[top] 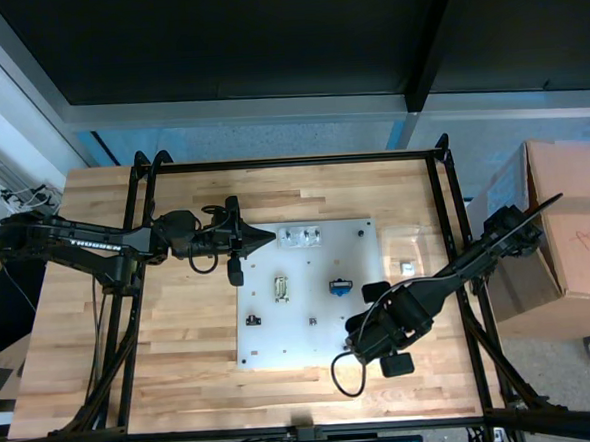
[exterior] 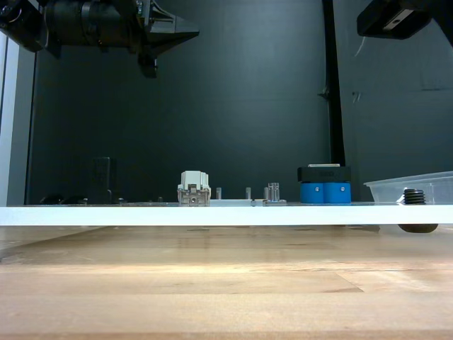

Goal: Pick the RJ45 connector and install on the taskboard

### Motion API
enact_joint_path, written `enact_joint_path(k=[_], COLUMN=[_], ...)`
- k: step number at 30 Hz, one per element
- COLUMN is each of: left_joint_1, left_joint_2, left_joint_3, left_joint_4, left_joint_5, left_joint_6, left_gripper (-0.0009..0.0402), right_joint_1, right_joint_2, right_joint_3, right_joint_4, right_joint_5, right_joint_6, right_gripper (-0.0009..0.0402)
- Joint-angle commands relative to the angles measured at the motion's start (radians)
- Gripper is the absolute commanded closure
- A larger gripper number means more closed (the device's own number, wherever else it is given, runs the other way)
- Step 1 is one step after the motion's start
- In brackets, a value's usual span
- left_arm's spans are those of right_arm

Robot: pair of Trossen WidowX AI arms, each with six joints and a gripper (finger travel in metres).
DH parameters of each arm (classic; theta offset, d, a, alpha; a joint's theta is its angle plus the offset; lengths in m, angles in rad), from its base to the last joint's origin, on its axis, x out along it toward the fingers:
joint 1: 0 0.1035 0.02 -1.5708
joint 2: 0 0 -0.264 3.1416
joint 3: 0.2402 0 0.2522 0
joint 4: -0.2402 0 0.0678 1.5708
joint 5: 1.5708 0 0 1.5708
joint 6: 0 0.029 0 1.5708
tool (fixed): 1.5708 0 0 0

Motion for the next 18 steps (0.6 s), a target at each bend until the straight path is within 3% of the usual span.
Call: enact_joint_path(k=[1, 18], left_joint_1=[0.000, 0.000], left_joint_2=[0.000, 0.000], left_joint_3=[0.000, 0.000], left_joint_4=[0.000, 0.000], left_joint_5=[0.000, 0.000], left_joint_6=[0.000, 0.000], left_gripper=[0.0393, 0.0393], right_joint_1=[0.003, 0.025], right_joint_2=[0.000, 0.000], right_joint_3=[-0.002, -0.016], right_joint_4=[0.000, 0.030], right_joint_5=[0.000, 0.002], right_joint_6=[0.002, 0.012], right_gripper=[0.0393, 0.0393])
